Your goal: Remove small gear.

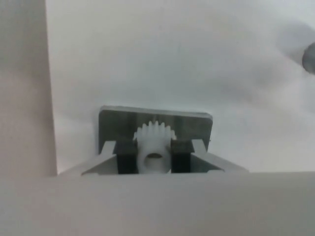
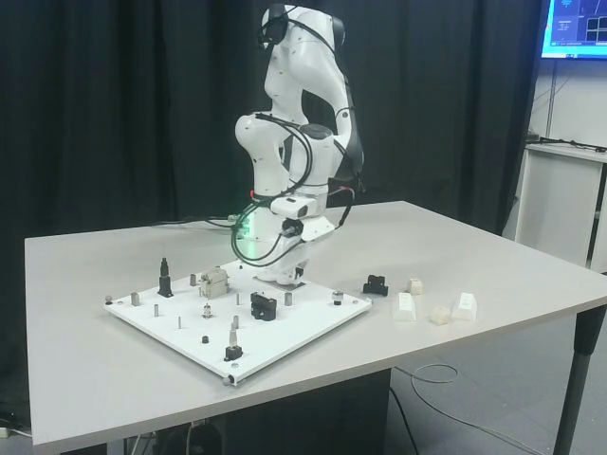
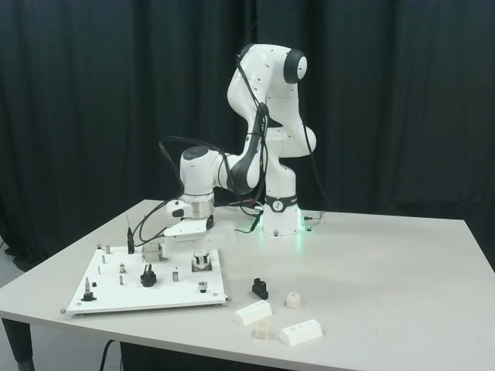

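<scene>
White small gear [image 1: 154,139] between claw [image 1: 154,156] fingers.

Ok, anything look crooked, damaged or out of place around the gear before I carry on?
Nothing stands out. The small gear sits upright and centred between the end effector's black fingers, teeth looking intact. The white board lies flat on the table, and the loose blocks rest beside it.

Black curtains [image 3: 402,108] behind a grey table [image 3: 387,278], white cabinet [image 2: 560,199] at the side, wall screen [image 2: 577,28] above it
</scene>
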